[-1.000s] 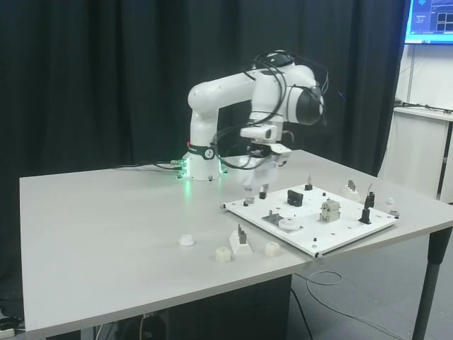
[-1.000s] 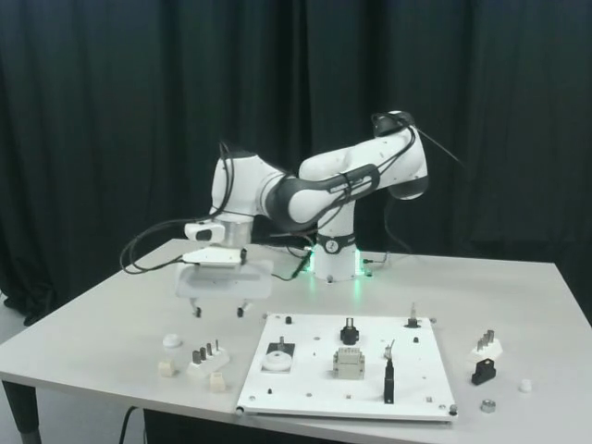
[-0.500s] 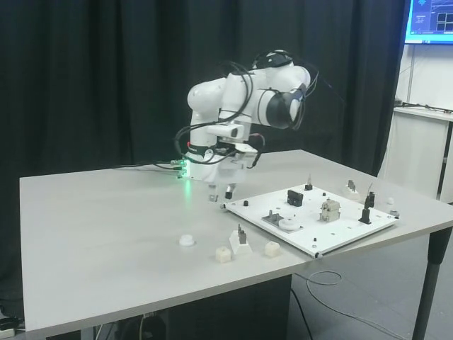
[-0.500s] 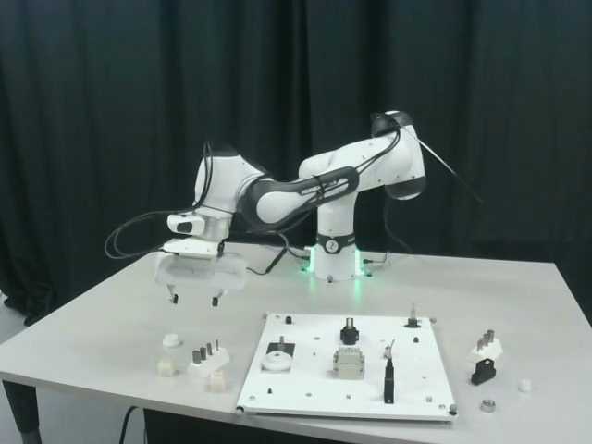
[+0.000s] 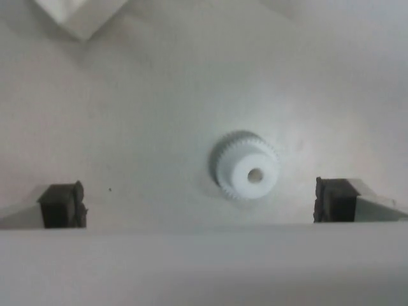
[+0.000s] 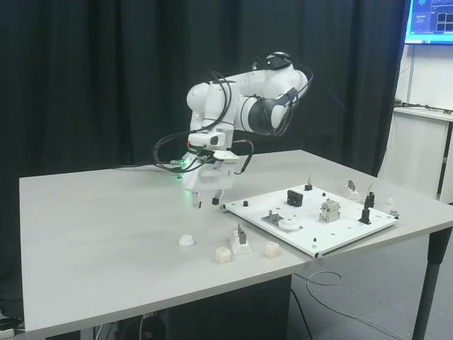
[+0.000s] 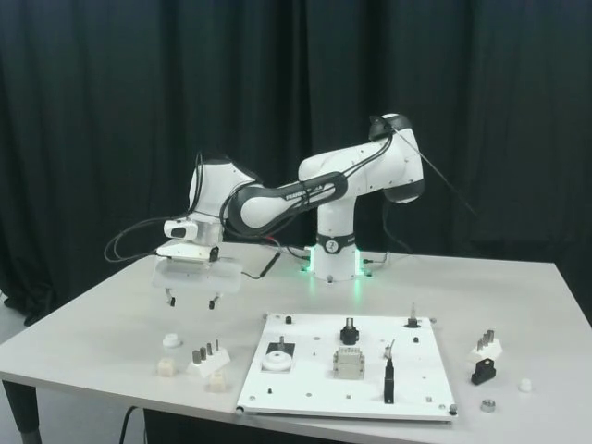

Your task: Pick medium gear.

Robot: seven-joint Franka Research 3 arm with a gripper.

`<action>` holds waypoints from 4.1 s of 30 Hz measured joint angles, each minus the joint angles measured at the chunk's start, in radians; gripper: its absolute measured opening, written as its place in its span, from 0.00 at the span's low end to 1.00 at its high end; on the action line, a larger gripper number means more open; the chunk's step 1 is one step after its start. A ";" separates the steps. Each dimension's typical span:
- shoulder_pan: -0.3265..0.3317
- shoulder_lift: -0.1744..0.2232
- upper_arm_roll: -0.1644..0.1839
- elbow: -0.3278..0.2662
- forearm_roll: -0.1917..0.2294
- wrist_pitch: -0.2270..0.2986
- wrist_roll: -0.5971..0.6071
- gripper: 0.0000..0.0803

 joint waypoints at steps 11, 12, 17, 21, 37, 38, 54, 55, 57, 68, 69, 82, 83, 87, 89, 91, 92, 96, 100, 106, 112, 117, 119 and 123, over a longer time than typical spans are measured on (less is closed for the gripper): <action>-0.017 -0.016 0.037 -0.025 0.035 0.039 0.000 1.00; -0.018 -0.017 0.040 -0.026 0.038 0.044 0.000 1.00; -0.025 -0.024 0.050 -0.029 0.047 0.063 0.000 1.00; -0.028 -0.026 0.057 -0.029 0.047 0.091 -0.021 1.00; -0.042 -0.034 0.065 -0.001 0.046 0.176 -0.180 1.00; -0.043 -0.035 0.066 0.001 0.046 0.180 -0.195 1.00; -0.053 -0.044 0.093 0.018 -0.012 0.249 -0.611 1.00; -0.053 -0.044 0.094 0.020 -0.019 0.250 -0.630 1.00; -0.054 -0.046 0.096 0.024 -0.032 0.252 -0.675 1.00; -0.054 -0.050 0.113 0.037 -0.068 0.285 -0.959 1.00; -0.054 -0.050 0.115 0.038 -0.068 0.289 -0.971 1.00; -0.056 -0.059 0.146 0.044 -0.070 0.333 -1.091 1.00; -0.057 -0.060 0.149 0.044 -0.070 0.337 -1.097 1.00; -0.060 -0.062 0.166 0.045 -0.070 0.359 -1.111 1.00; -0.061 -0.065 0.174 0.045 -0.070 0.364 -1.112 1.00; -0.063 -0.068 0.180 0.045 -0.070 0.367 -1.113 1.00; -0.064 -0.069 0.184 0.045 -0.070 0.368 -1.115 1.00; -0.067 -0.074 0.196 0.043 -0.071 0.375 -1.122 1.00; -0.069 -0.076 0.210 0.039 -0.072 0.387 -1.126 1.00; -0.069 -0.078 0.221 0.036 -0.072 0.394 -1.133 1.00; -0.070 -0.079 0.229 0.035 -0.070 0.399 -1.133 1.00; -0.071 -0.079 0.234 0.035 -0.057 0.406 -1.133 1.00; -0.072 -0.080 0.235 0.035 -0.048 0.407 -1.133 1.00; -0.073 -0.081 0.237 0.035 -0.032 0.410 -1.133 1.00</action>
